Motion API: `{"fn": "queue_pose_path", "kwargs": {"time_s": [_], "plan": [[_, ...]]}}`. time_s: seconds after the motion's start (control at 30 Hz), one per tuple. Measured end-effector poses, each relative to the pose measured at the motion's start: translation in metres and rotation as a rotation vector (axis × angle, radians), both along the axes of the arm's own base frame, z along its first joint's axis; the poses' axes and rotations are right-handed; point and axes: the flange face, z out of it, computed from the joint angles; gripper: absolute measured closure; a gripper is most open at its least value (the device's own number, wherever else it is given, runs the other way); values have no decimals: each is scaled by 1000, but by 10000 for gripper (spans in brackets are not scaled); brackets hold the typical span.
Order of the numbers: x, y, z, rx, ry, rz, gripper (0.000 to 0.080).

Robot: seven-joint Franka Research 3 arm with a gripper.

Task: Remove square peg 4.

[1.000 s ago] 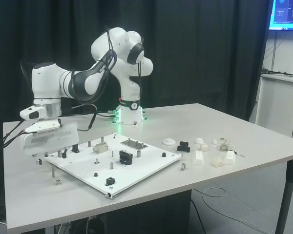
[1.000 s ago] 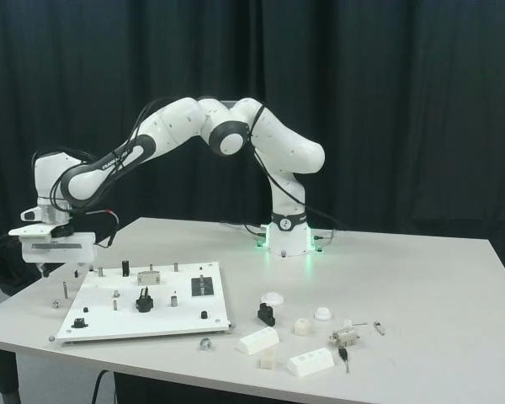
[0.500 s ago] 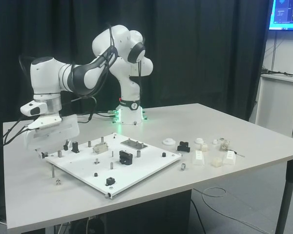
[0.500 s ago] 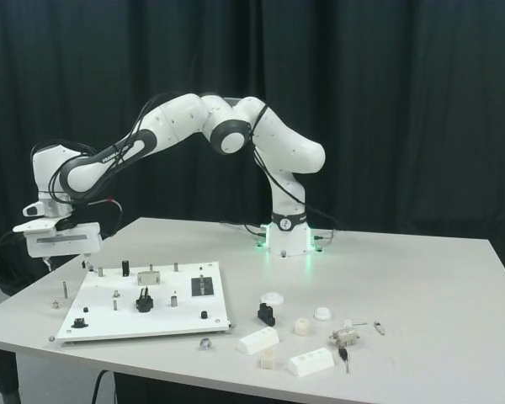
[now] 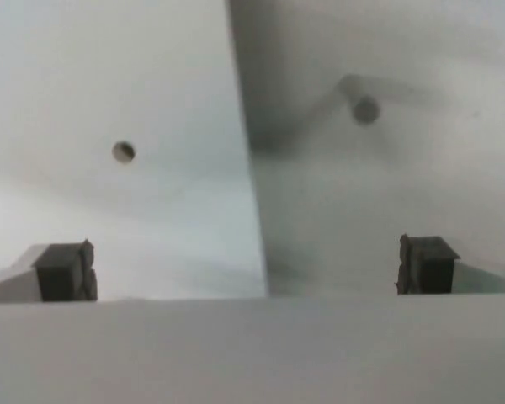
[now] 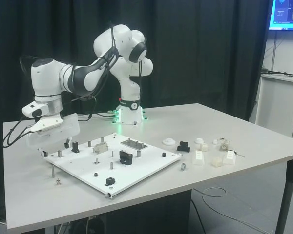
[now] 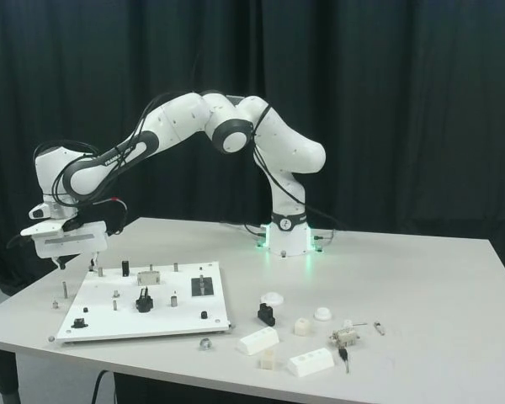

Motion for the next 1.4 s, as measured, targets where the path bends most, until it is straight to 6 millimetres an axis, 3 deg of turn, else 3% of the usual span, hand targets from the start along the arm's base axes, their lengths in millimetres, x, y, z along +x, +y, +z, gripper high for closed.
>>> {"fn": "queue_pose_path", "kwargs": {"time_s": [0.9, 1.4], "plan": [[-51, 15, -23, -9, 1, 9, 3], [-65, 34, -34, -46, -17, 28, 3]]}}
